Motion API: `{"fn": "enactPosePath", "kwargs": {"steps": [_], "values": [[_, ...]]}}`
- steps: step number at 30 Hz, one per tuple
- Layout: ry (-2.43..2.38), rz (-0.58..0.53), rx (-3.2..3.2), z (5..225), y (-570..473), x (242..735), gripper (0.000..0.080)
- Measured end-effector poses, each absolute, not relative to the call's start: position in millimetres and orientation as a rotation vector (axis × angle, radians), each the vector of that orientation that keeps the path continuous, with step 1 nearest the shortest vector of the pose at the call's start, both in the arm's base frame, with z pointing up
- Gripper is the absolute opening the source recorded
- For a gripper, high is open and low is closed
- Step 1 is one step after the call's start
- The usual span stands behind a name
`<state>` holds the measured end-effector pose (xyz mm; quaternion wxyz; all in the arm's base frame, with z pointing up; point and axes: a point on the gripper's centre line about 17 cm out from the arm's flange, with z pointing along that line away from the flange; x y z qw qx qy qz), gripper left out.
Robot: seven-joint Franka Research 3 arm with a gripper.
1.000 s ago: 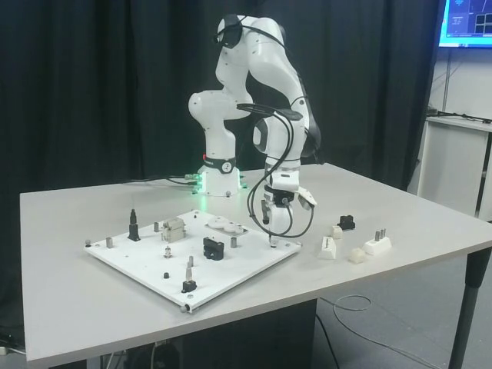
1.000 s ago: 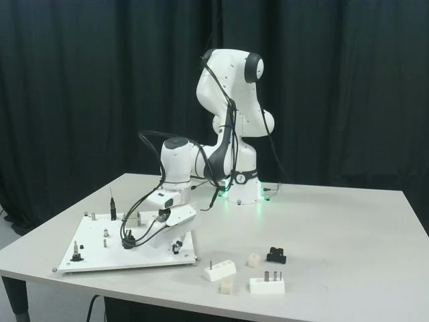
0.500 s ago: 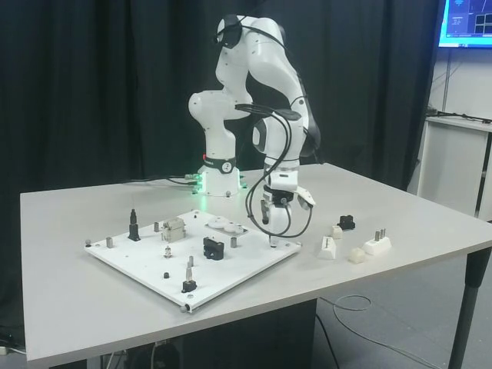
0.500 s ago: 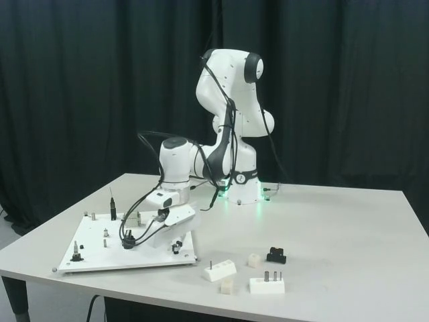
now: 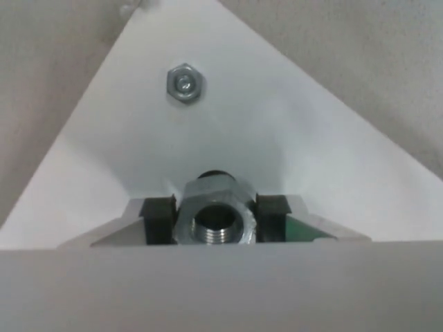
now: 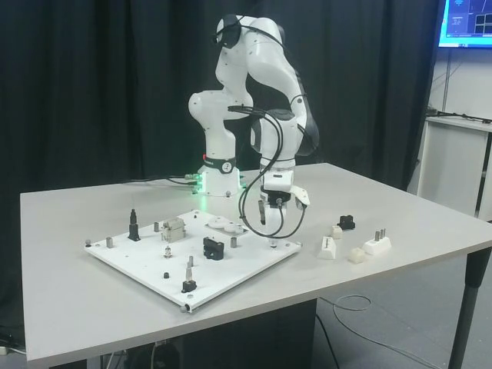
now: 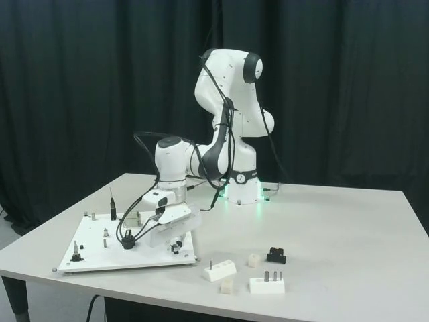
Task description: Insert bolt 4.
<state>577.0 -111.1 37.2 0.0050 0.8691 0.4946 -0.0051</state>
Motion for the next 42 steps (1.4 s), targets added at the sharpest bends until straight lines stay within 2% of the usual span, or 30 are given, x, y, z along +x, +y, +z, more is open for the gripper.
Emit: {"fn": "enactPosePath", "kwargs": {"steps": [17, 42], "values": [[1.410, 0.030, 2.831, 36.8, -109.6, 576.8, 0.0243], [1.035, 0.027, 2.992, 36.9, -109.0, 576.7, 0.0243]]}}
